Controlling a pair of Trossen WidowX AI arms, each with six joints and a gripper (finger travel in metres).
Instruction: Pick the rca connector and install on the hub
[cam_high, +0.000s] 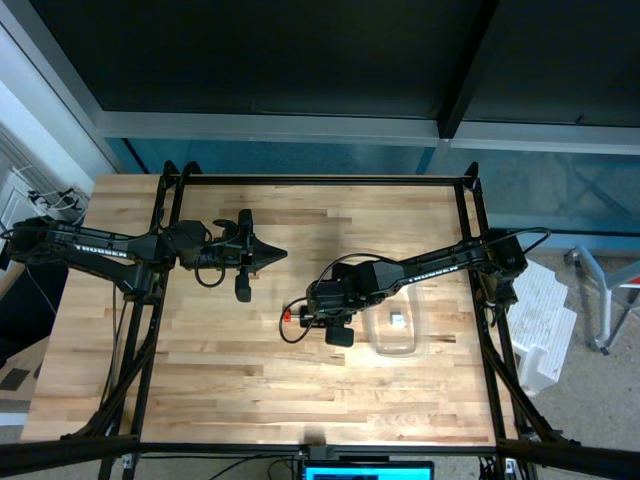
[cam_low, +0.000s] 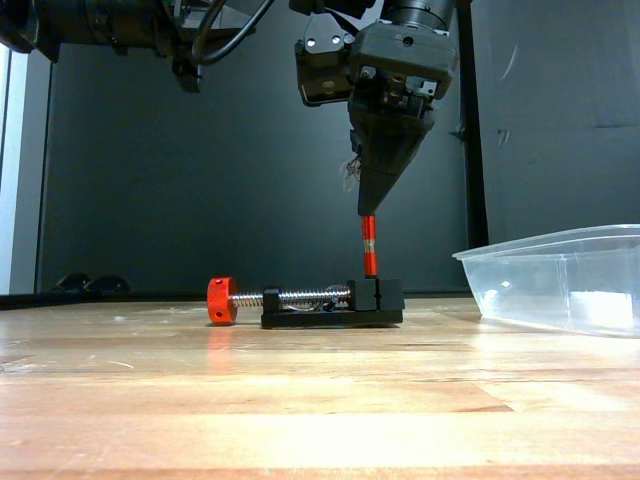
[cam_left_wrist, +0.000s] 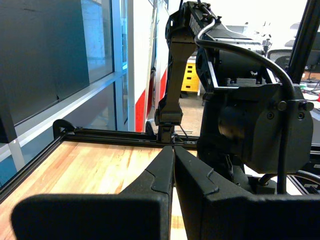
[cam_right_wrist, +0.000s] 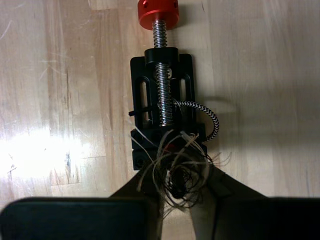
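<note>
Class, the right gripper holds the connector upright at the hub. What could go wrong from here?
The rca connector, pinched at its top by the right gripper, might tilt or jam if pushed down off-centre. The hub shows no clamp on the table and may slide; the left gripper hangs apart at the left, jaws shut.

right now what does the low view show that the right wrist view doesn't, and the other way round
Only low: the rca connector upright in the shut right gripper, its lower end meeting the hub; the clear tray. Only right wrist: a braided cable loop and frayed fibres. Both: the hub, its red knob, the right gripper. The left gripper, shut, is parked over the table's left half.
</note>
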